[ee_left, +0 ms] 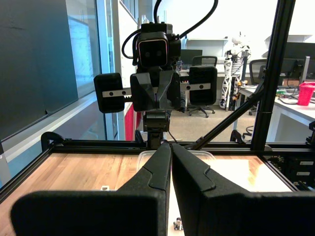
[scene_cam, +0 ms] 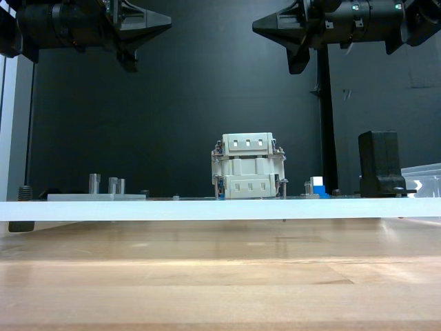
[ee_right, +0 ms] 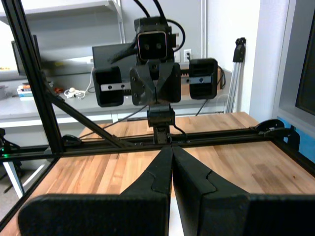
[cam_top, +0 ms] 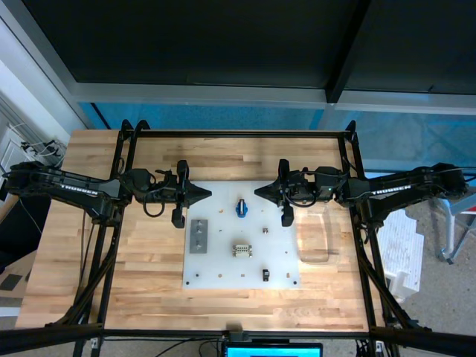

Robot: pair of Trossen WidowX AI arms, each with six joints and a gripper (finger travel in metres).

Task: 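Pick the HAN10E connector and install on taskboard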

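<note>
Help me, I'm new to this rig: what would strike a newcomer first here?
The left gripper and right gripper hang shut, high over the far part of the white taskboard, tips pointing at each other across a gap. Below them, at the board's middle, stands the pale HAN10E connector.

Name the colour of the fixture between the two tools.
Blue fixture, clearest in high view; left tool and right tool hover shut beside it.
</note>
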